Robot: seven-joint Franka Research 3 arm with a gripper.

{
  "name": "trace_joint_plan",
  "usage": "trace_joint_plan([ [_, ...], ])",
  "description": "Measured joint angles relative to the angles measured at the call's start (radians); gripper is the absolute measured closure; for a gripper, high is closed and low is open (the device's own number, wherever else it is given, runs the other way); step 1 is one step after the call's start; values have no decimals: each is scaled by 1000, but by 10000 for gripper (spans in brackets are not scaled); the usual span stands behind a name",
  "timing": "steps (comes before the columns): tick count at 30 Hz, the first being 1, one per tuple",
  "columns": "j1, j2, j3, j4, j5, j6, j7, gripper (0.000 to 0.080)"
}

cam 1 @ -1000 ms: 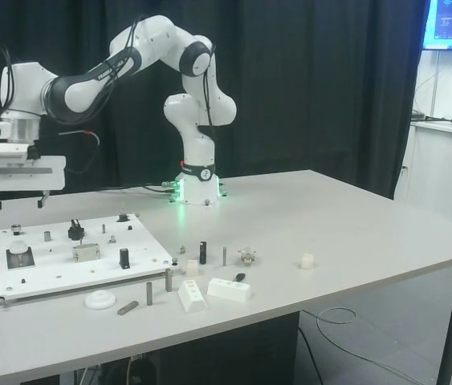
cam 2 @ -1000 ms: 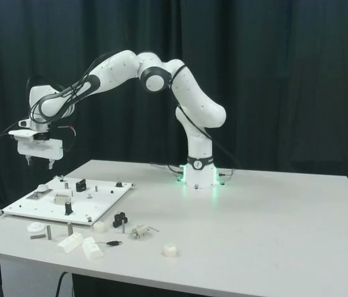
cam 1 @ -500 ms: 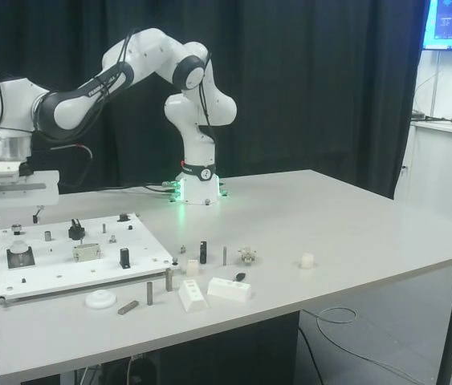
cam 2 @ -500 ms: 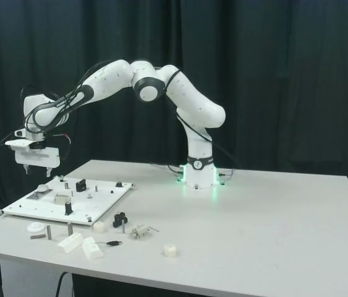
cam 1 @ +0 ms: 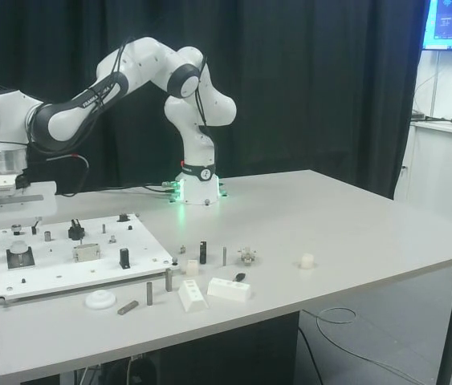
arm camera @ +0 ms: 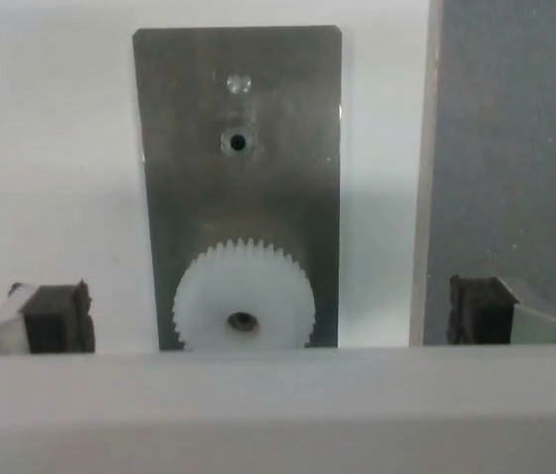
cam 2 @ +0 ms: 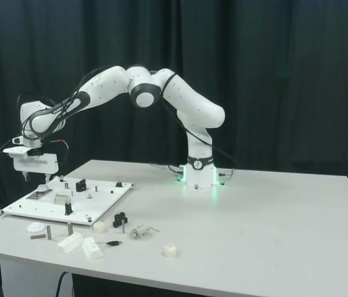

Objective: Remove medium gear.

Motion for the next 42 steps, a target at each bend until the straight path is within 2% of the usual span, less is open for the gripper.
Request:
trace_joint_plan([
  [27,-3,48,5,5,0,2,-46,3],
  [42,-9,53,5,2,7,2,-57,3],
])
